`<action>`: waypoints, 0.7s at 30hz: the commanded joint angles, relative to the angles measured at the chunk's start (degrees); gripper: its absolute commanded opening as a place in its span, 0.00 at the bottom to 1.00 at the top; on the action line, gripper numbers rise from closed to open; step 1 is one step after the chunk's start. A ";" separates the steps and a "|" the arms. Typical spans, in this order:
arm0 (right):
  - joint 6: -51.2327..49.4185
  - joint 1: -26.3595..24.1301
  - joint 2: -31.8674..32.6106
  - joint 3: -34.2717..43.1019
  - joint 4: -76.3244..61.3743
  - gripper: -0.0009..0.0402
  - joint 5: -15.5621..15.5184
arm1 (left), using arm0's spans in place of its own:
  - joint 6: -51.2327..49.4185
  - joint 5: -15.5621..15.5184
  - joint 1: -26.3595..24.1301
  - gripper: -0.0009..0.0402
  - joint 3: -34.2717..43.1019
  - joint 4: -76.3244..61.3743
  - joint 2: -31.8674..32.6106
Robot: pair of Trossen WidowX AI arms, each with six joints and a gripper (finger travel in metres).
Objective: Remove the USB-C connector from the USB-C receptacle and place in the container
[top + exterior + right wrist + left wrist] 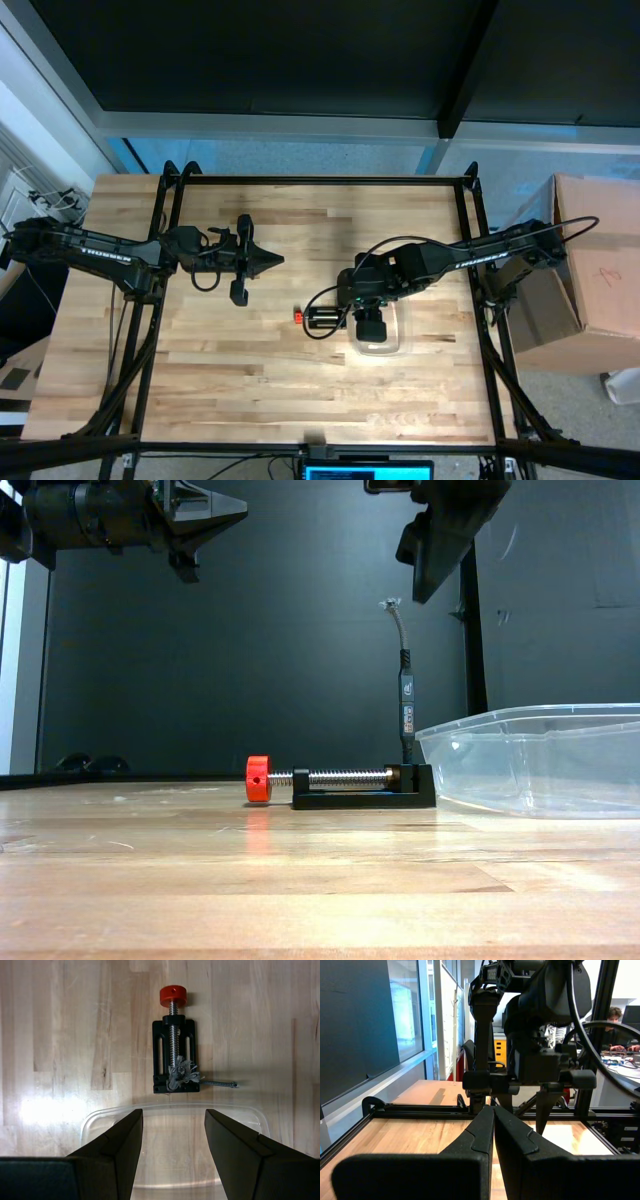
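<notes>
The right claw [172, 1112] hangs wide open and empty above the container [540, 758]. The left claw [494, 1108] is closed on nothing, high over the desk [300, 880]. The USB-C connector [407, 705] stands upright, seated in the black vise [365, 788] just beside the container.

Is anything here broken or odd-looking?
Yes: the USB-C connector, upright in its seat on the clamp, ends in a frayed cable stub. The open right pincer hovers above the container; the shut left pincer hangs away over the table.
</notes>
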 commanded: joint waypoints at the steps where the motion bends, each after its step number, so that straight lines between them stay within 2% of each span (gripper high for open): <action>1: -0.37 -0.02 0.66 -0.09 -0.09 0.47 0.07 | 0.00 0.00 0.00 0.02 0.02 0.00 0.00; 13: -0.57 0.00 3.32 -0.11 -0.83 0.57 -0.46 | 0.00 0.00 0.00 0.02 0.02 0.00 0.00; 21: -0.57 -0.02 6.97 -0.20 -0.70 0.57 -0.44 | 0.00 0.00 0.00 0.02 0.02 0.00 0.00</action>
